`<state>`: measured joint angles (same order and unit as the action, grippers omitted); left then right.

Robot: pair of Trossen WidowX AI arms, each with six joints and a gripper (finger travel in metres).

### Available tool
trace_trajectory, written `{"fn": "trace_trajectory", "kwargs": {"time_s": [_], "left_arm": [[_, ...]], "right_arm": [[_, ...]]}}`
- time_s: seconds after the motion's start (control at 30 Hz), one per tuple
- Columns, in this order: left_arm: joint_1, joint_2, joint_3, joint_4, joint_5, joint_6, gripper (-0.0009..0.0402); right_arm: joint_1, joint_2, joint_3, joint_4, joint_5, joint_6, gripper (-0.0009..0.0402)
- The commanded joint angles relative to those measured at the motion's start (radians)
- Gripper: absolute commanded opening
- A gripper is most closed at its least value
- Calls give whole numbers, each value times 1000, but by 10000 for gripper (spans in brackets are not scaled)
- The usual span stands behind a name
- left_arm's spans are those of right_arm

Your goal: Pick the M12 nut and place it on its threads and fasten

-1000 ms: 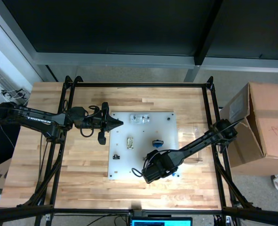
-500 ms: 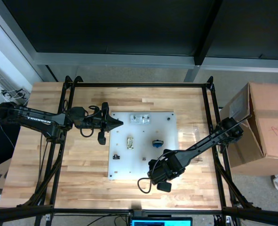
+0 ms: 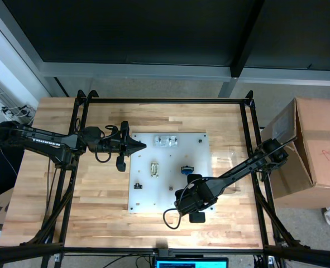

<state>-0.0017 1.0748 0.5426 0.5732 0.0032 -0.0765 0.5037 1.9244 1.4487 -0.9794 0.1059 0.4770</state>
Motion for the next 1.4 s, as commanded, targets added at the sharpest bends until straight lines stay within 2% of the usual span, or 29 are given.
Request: {"fn": "trace_trajectory", "kwargs": {"time_s": [0.03,0.4,0.5,0.57,0.63,0.67,0.7,0.77,0.9,0.97,1.4], "left_arm": [[0,0,0,0,0,0,0],[0,0,0,0,0,0,0],[0,0,0,0,0,0,0],[0,0,0,0,0,0,0],[0,0,0,0,0,0,0],[0,0,0,0,0,0,0],[0,0,0,0,0,0,0],[0,0,0,0,0,0,0],[0,0,0,0,0,0,0],[0,0,0,0,0,0,0],[0,0,0,0,0,0,0]], "right_arm": [[0,2,-24,33,0,1,0],[0,2,-41,62,6,4,0],[0,2,-54,85,-10,5,0],[0,2,-56,88,-90,3,0],[0,0,-55,85,-202,-16,0],[1,0,-51,79,-238,-21,0],[1,0,-50,71,-246,-21,0],[1,-5,-49,53,-203,-17,0],[1,-6,-49,41,-50,17,0],[0,-6,-49,41,-21,32,0],[1,-5,-50,74,-17,58,0]]}}
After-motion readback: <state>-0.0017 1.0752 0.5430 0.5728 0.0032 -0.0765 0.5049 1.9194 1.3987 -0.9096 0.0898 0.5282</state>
